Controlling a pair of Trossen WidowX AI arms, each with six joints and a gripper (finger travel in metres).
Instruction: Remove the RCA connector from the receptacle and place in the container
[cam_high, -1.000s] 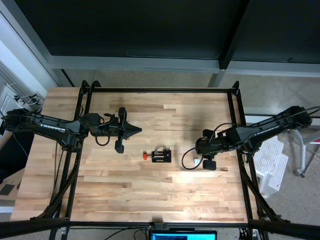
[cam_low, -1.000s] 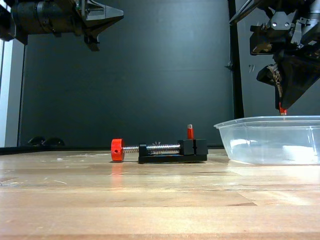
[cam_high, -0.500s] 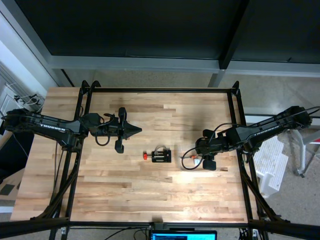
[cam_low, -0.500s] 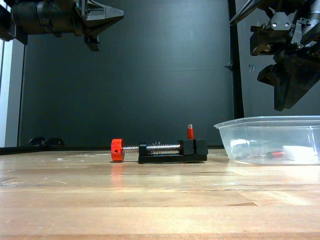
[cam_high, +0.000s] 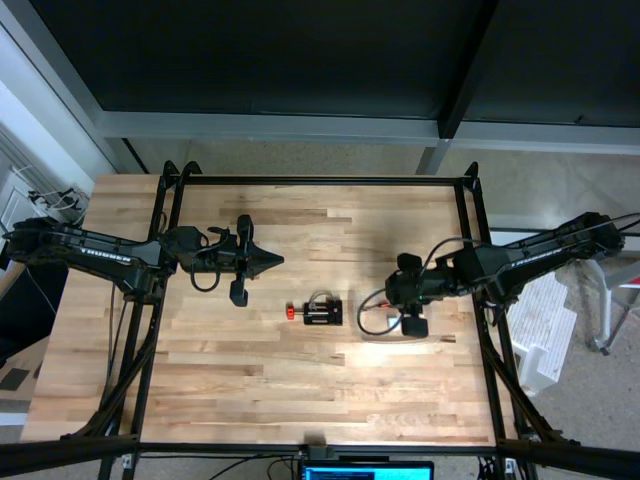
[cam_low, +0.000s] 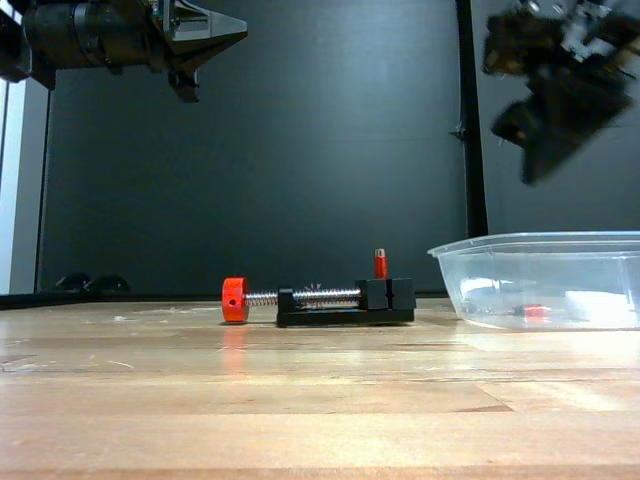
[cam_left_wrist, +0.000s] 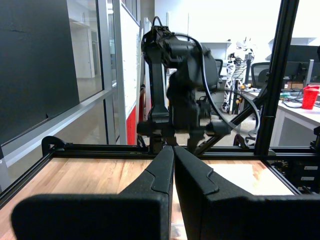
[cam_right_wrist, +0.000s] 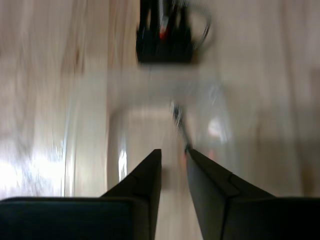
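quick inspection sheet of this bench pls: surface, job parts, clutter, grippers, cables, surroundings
surface: wooden table, bare planks.
job's things: red plug lies on the floor of the clear tray; black fixture sits beside the tray, apart from it, with a short red post upright on it.
clutter: small white piece also in the tray.
grippers: left gripper shut, empty, high over the table's left side; right gripper open, empty, above the tray.
cables: black cable loop hangs at the right arm's wrist.
surroundings: black frame around the table; screen at the near edge.
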